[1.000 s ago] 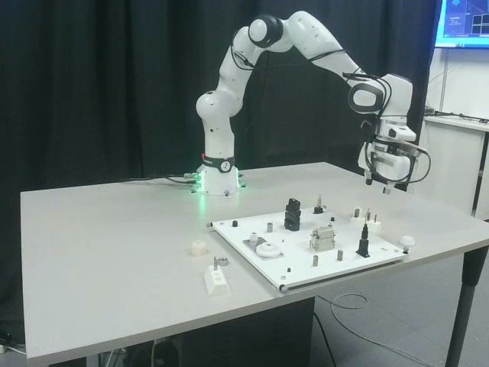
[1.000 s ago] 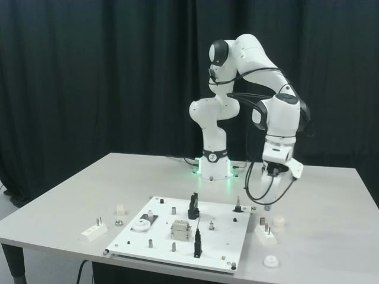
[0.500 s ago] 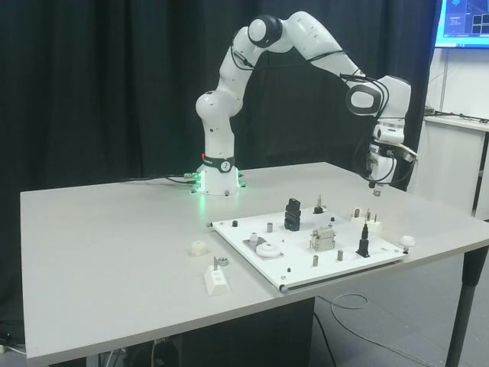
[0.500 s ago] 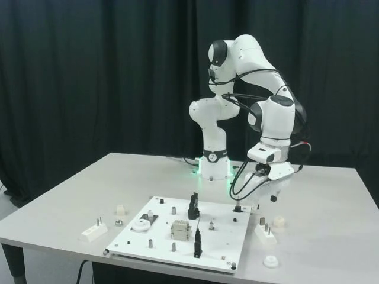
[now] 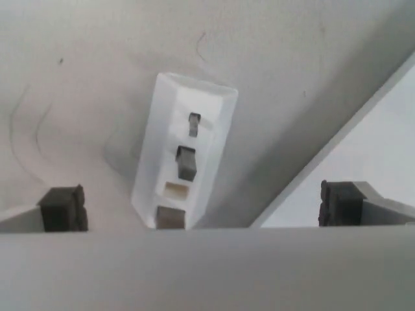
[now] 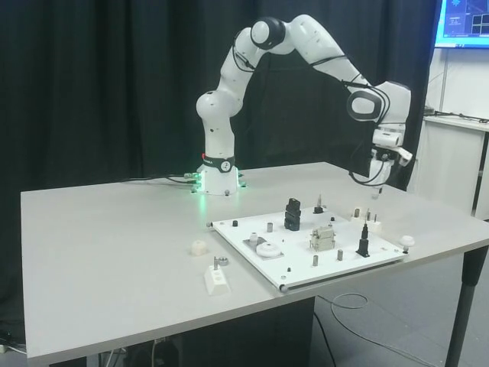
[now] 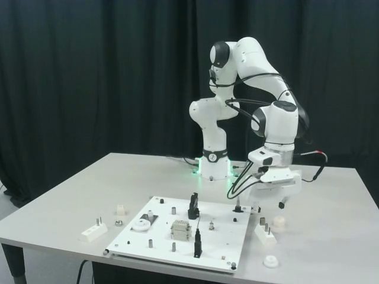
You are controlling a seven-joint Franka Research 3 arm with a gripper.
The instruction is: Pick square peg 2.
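Above the grey table (image 7: 331,195), at three o'clock of the white board (image 7: 225,248) in the second room view, the white arm's gripper (image 5: 201,207) hangs with fingers spread wide; below it the white holder (image 5: 155,149) lies just beside the board; square peg 2 (image 5: 186,162) stands upright in it, untouched.

2 room cams share table (image 6: 114,229); wrist cam close overhead.

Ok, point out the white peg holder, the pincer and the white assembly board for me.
white peg holder (image 5: 185,139): wrist view, its top face between the pegs.
pincer (image 5: 201,206): wrist view, midway between its fingertips.
white assembly board (image 7: 222,239): second room view, a bare patch.
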